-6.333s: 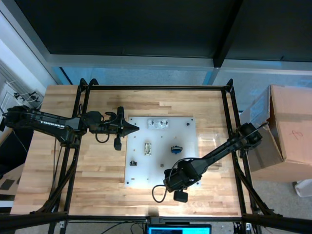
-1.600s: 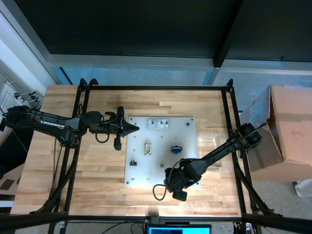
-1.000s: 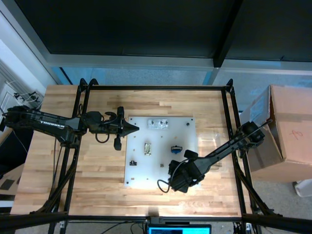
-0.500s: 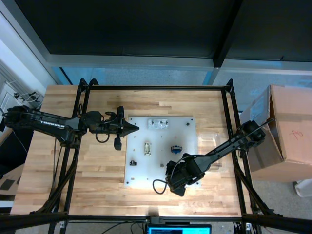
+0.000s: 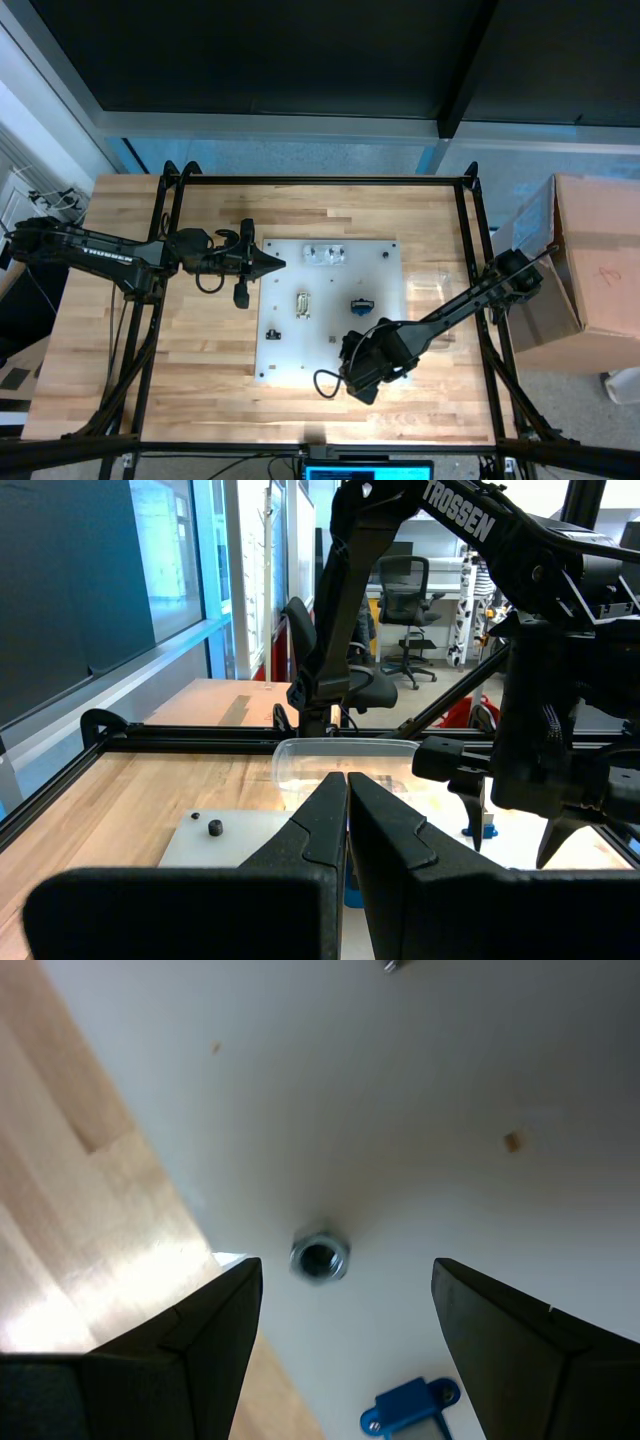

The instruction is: Unfasten the M12 nut and place it in the container

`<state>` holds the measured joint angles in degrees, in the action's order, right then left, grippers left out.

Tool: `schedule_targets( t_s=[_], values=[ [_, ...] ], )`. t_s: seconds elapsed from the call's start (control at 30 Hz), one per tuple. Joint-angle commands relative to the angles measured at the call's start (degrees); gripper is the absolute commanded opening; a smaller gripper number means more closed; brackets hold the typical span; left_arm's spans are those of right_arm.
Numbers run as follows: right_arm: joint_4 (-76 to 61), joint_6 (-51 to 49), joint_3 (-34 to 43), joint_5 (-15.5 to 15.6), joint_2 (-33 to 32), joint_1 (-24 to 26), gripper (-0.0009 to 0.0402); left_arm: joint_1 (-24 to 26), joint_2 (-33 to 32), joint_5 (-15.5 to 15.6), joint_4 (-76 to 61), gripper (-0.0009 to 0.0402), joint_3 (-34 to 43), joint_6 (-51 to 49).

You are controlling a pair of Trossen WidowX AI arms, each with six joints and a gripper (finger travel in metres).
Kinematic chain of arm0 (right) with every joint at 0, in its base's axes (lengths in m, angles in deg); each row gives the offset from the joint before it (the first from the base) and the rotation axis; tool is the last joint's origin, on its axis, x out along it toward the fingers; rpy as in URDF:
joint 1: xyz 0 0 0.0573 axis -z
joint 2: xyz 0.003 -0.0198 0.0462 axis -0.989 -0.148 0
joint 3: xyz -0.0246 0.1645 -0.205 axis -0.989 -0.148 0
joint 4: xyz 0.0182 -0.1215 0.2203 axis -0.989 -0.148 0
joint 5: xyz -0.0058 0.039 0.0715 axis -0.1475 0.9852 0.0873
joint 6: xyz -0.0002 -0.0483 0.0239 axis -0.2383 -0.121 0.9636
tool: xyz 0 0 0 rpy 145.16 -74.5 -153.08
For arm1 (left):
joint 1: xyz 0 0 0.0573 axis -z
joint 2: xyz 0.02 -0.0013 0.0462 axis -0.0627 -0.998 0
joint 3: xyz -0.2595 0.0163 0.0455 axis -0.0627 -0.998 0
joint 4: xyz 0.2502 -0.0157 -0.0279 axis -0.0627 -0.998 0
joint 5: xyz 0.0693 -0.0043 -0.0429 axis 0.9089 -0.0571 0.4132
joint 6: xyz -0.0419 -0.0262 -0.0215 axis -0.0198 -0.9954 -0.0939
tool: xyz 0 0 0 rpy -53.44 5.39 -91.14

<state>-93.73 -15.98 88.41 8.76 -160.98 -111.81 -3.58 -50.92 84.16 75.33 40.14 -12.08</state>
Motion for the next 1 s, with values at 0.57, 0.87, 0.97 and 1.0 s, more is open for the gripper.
schedule_targets(
  t_s=[0.57,0.87,0.97,1.0],
  values=[
    [2.8,-0.2,-0.2,-0.4,-3.7,0.0,0.0155,0.0,0.0,0.0,0.0,0.0000,0.0,0.0],
    [2.8,-0.3,-0.2,-0.4,-3.4,0.0,0.0060,0.0,0.0,0.0,0.0,0.0000,0.0,0.0],
    [2.8,-0.4,-0.2,-0.2,-3.4,0.0,0.0036,0.0,0.0,0.0,0.0,0.0000,0.0,0.0],
    [2.8,-0.5,-0.2,-0.2,-3.4,0.0,0.0030,0.0,0.0,0.0,0.0,0.0000,0.0,0.0]
  ],
)
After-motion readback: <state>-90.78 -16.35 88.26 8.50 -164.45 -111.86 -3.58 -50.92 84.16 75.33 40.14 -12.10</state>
